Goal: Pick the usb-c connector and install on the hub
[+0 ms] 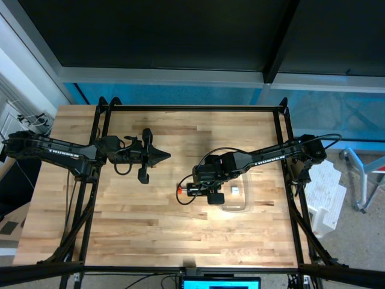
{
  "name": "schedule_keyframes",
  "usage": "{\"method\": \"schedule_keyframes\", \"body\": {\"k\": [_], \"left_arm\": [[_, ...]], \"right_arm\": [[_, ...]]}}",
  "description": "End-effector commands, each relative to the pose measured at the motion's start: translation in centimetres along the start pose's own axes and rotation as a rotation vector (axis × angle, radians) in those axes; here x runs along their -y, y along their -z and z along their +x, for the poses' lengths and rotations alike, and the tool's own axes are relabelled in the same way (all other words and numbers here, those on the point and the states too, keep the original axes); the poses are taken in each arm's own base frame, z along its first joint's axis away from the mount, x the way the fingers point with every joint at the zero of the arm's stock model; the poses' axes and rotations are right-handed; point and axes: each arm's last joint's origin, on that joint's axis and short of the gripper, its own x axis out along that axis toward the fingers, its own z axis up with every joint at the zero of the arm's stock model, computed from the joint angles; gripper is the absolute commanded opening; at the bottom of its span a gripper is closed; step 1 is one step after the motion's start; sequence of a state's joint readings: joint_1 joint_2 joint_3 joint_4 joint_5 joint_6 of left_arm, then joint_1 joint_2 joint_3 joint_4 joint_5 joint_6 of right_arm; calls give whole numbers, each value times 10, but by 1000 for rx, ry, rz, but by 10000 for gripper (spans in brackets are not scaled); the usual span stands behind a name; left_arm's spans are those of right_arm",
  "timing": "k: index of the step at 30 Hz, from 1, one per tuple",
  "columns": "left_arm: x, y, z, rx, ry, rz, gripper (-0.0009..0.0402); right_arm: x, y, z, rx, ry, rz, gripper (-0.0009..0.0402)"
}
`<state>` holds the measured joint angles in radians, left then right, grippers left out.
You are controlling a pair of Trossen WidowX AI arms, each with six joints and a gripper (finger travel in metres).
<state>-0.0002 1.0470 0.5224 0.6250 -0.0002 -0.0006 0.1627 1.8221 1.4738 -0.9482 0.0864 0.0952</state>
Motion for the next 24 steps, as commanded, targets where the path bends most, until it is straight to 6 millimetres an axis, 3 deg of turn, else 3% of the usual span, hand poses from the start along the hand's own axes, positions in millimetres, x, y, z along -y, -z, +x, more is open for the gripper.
{"method": "schedule_keyframes", "body": {"k": [1, 24], "left_arm": [[0, 0, 0, 1, 0, 0, 0], [0, 0, 0, 1, 0, 0, 0]], "right_arm": [[0, -1, -1, 3, -1, 0, 0], [0, 0, -5, 12, -2, 1, 0]]}}
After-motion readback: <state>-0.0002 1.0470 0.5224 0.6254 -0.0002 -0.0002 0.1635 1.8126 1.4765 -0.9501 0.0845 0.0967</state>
